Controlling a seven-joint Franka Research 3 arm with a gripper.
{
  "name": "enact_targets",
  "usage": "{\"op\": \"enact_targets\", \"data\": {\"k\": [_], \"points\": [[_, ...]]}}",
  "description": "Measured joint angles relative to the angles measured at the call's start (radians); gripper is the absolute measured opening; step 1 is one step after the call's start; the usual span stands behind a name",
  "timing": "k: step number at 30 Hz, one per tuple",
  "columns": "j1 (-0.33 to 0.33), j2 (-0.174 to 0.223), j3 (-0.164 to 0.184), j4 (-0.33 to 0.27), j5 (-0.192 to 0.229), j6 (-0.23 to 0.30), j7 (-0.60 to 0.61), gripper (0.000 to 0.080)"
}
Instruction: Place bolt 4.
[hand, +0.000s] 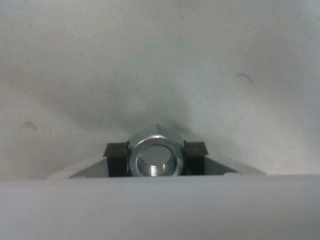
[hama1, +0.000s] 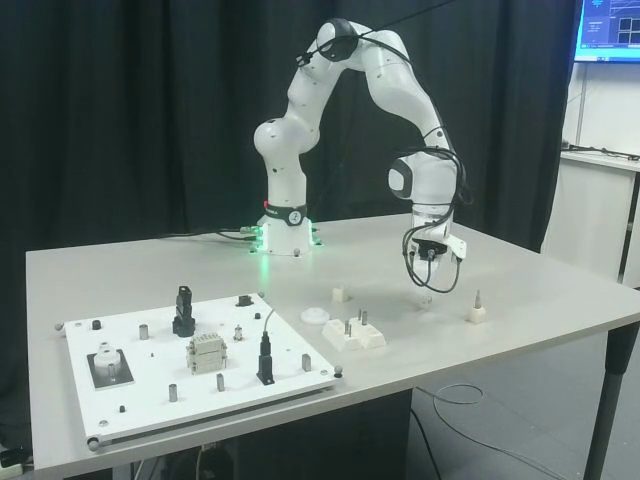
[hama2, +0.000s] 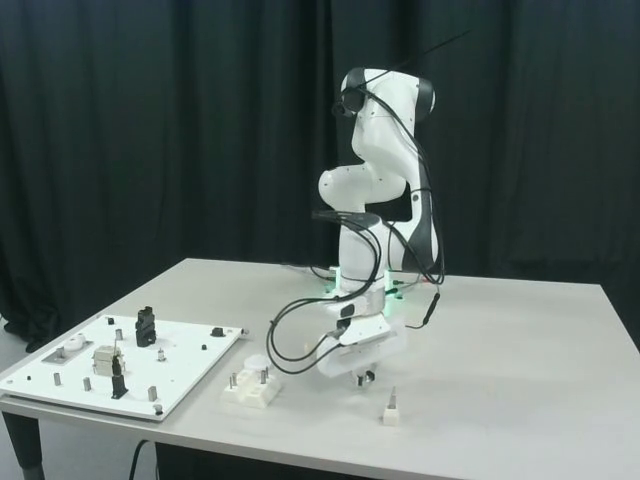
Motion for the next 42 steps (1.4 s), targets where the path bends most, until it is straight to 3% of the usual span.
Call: {"op": "enact_targets", "data": {"k": [19,32,33,37,38,42], "points": [[-0.047,0.015,0.066,-0.001,-0.025,0.000,-0.018,0.0224],[-0.059,0.018,0.080,-0.001,-0.026,0.000,-0.014,0.0224],[-0.059,0.016,0.080,-0.001,-0.027,-0.001,-0.014,0.0467],[-0.059,0.004,0.079,-0.001,-0.032,-0.008,-0.003,0.0467],[-0.059,-0.001,0.078,-0.001,-0.034,-0.011,0.004,0.0709],[-0.060,-0.026,0.074,-0.001,-0.055,-0.034,0.037,0.0709]]}}
